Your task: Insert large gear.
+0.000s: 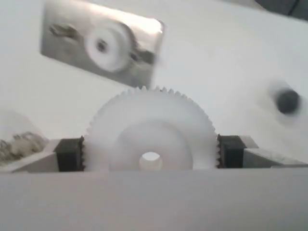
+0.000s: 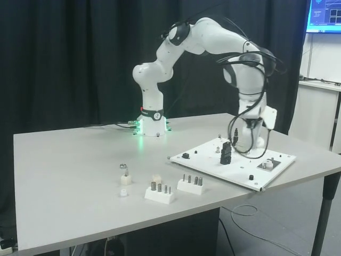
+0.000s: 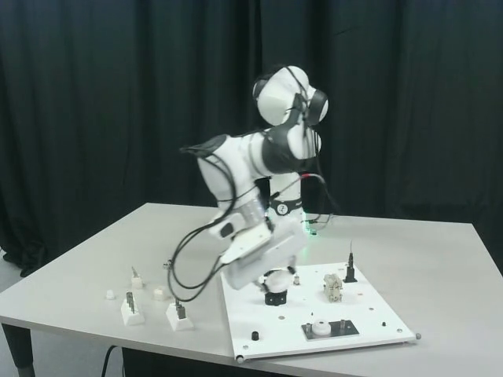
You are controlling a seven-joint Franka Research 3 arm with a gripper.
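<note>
In the wrist view the large white gear (image 1: 150,132) stands on edge between my two black finger pads (image 1: 70,154), which press on its toothed rim. My gripper (image 1: 150,153) is shut on it. Beyond the gear a grey metal plate (image 1: 98,43) lies on the white board (image 1: 216,57) and carries a smaller white gear (image 1: 108,45). In the second room view my gripper (image 3: 275,292) hangs over the board (image 3: 259,334), some way from the metal plate (image 3: 334,330) near the board's front edge. That plate (image 2: 269,164) also shows in the first room view.
A black knob (image 1: 288,101) sits on the board beside the gear. A black connector block (image 2: 226,152) and a thin black post (image 3: 349,271) stand upright on the board. Two white peg holders (image 2: 160,193) (image 2: 191,184) and small white parts (image 2: 125,178) lie on the grey table.
</note>
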